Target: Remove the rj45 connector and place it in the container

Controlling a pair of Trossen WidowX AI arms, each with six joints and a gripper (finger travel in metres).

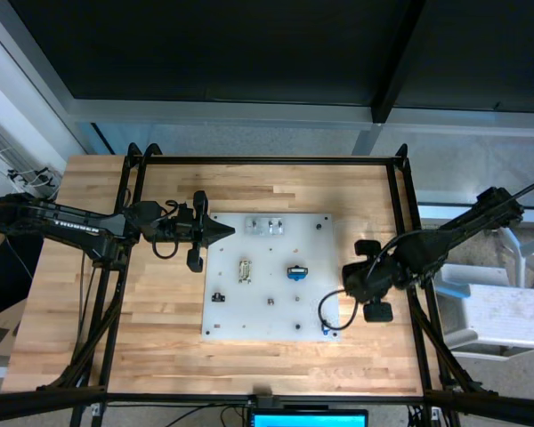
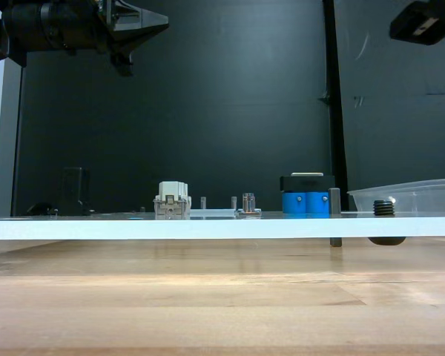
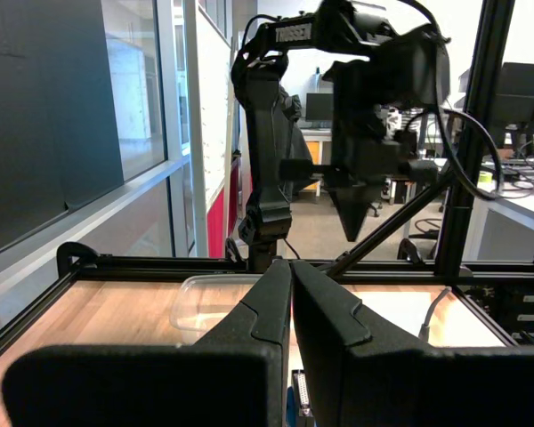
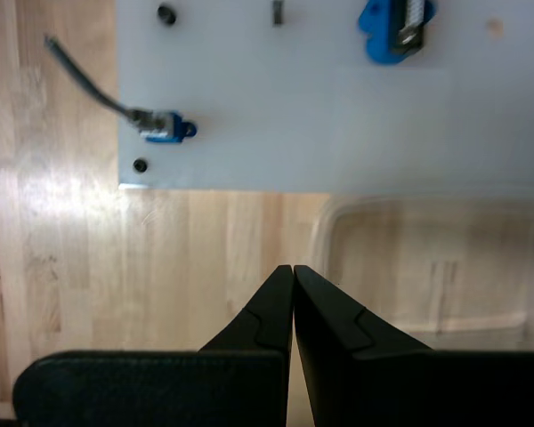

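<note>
Left wrist view has the left gripper (image 3: 291,264) with its two fingers pressed together, no gap between them and nothing held. Right wrist view has the right gripper (image 4: 293,267) the same: two fingers closed tip to tip, empty, touching nothing.

From the high view, the left gripper (image 1: 229,230) hangs above the far left part of the white board (image 1: 258,311), pointing inward. The right gripper (image 1: 351,283) is above the board's right edge and looks straight down.

One rj45 connector (image 4: 165,127), blue, sits plugged in at the near right corner of the board, with one dark cable (image 4: 89,80) running off it over the tabletop (image 1: 160,338). The high view shows that cable (image 1: 321,311) looping from the connector (image 1: 326,331).

One container (image 4: 427,267), clear and empty, lies on the tabletop just beside the board's right edge. The right fingers are above bare wood, near its rim and apart from the connector.

The board also carries one blue block (image 1: 295,273) and one pale grey socket (image 1: 245,271).
</note>
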